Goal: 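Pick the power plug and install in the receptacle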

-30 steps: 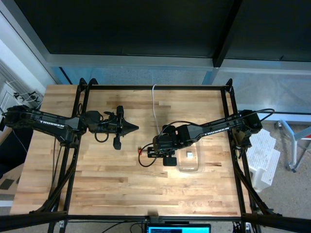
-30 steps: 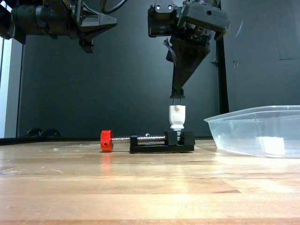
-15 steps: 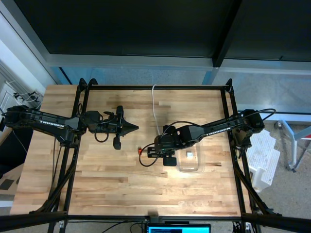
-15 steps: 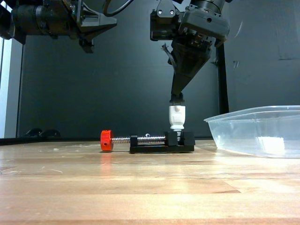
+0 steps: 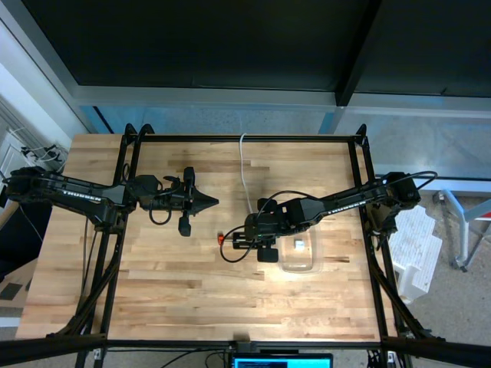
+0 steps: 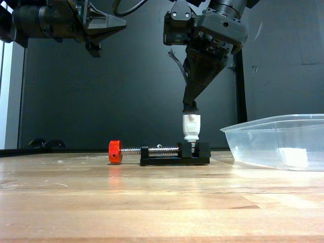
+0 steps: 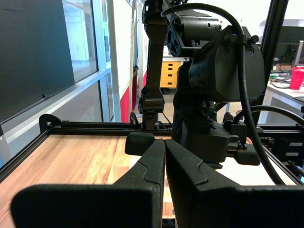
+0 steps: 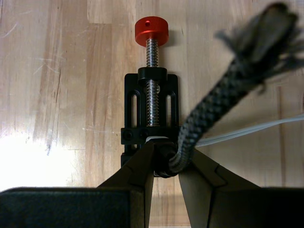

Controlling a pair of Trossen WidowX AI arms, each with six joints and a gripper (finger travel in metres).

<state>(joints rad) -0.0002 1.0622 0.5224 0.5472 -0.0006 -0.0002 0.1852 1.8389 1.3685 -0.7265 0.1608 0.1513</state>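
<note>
— What does the high view tell you?
— I see the wooden plank table [image 5: 153,291]. The left gripper [image 5: 213,202] hangs well apart from the work, with its arm stretched level. The right gripper [image 5: 258,232] points down between a red knob [image 5: 223,238] and a clear plastic tray [image 5: 310,267]. The arm hides what is under it.
— And the low view?
— There it is plain. The power plug [image 6: 190,107], small, black and blocky, is at the tapered tips of the right gripper. It touches the top of the white receptacle [image 6: 191,126], which stands upright in the black vise [image 6: 174,154]. How deep it is in, I cannot tell.
— The left wrist view?
— The two matte black fingers [image 7: 149,164] are pressed together, with nothing between them.
— The right wrist view?
— Only here I see the grip itself. The fingers are a little apart and clamped on the plug. A frayed braided cable [image 8: 213,109] rises from it. The threaded steel screw [image 8: 152,102] runs to the knob.
</note>
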